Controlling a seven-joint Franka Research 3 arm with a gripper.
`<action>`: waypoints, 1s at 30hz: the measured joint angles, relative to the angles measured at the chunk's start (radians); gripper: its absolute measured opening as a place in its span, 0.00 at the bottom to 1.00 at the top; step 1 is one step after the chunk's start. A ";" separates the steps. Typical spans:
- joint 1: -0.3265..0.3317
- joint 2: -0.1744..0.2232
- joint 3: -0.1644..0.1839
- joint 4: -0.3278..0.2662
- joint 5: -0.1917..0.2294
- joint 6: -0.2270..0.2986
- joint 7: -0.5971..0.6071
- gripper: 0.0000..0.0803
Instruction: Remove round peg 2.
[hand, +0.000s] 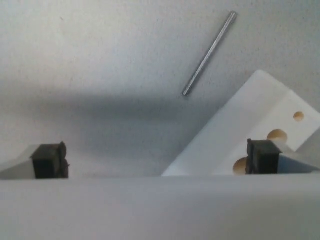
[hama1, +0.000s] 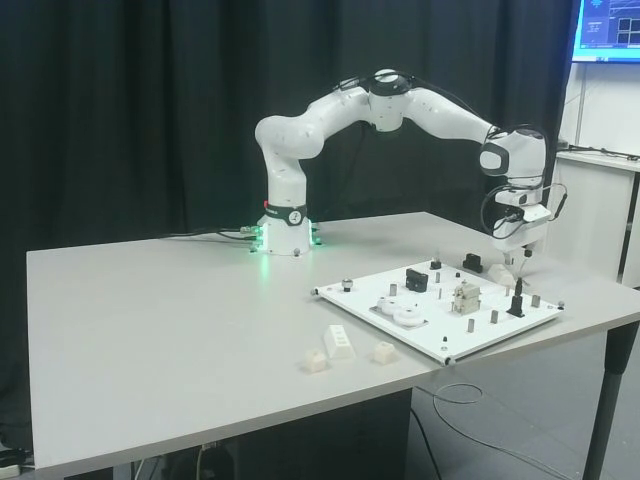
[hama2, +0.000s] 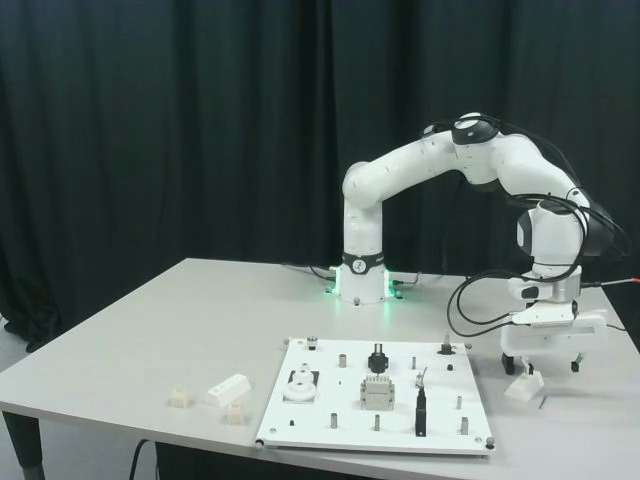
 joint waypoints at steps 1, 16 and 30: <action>0.000 0.000 0.000 0.000 0.000 0.000 0.000 0.96; -0.002 0.000 0.000 0.000 -0.014 0.014 0.012 1.00; -0.011 0.000 -0.007 0.000 -0.036 0.021 0.012 1.00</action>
